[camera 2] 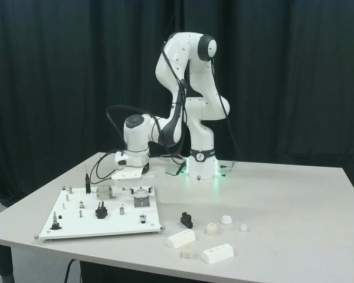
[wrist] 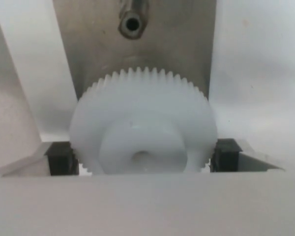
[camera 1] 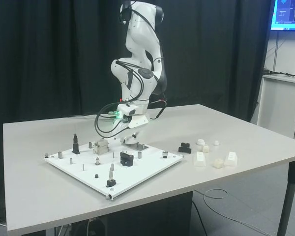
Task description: Remove large gear.
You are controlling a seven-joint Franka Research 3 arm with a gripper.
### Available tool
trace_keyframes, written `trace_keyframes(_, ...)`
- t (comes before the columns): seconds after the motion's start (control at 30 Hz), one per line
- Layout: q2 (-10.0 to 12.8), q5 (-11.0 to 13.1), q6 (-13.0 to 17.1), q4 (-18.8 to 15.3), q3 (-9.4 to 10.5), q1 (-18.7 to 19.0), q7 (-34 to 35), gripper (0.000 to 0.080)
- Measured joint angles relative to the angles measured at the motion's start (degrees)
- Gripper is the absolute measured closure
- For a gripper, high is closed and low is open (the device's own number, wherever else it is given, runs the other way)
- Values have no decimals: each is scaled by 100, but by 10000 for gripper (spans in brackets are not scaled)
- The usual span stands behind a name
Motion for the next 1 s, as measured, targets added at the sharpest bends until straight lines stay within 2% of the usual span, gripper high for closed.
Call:
trace_keyframes(0.63,-88,0,-142,31,-19,-2,0,210)
trace_keyframes(1.0,-280,-12,-528,154,-75,-2,0,210)
